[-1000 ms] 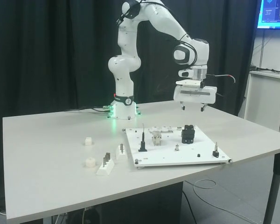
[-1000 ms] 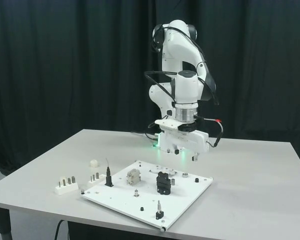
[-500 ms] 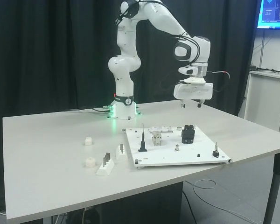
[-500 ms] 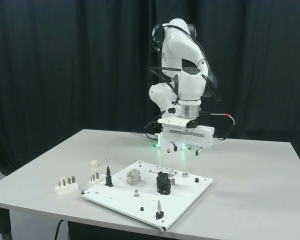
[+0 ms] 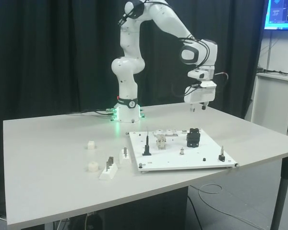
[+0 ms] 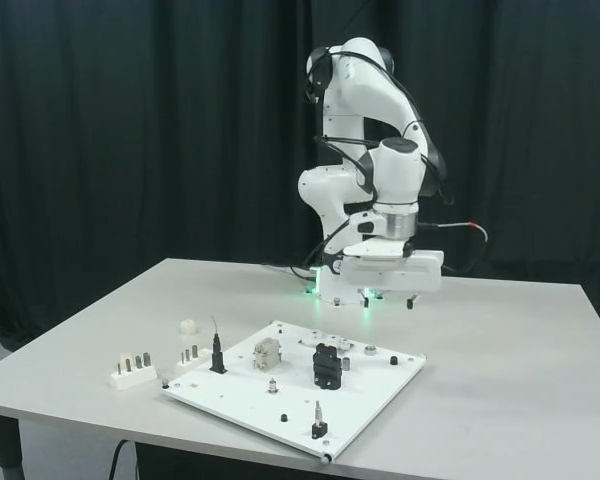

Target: Pick bolt 4.

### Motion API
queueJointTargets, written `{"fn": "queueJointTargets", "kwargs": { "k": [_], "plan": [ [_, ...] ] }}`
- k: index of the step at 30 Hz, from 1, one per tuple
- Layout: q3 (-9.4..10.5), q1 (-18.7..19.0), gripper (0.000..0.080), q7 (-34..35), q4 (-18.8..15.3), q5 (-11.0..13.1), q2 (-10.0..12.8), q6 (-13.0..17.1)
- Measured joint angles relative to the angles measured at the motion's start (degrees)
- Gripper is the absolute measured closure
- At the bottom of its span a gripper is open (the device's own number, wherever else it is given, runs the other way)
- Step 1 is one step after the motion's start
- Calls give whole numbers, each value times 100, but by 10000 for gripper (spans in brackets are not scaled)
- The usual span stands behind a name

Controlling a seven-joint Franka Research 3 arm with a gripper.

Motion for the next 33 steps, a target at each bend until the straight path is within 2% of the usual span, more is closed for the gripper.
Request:
{"fn": "queueJointTargets", "kwargs": {
  "k": [9, 17, 33],
  "plan": [
    [164, 0, 3, -420, -495, 0, -3, 500],
    [201, -2, 3, -644, -898, 4, 15, 873],
    [192, -230, 3, -890, -968, 13, 409, 1233]
  ]
}}
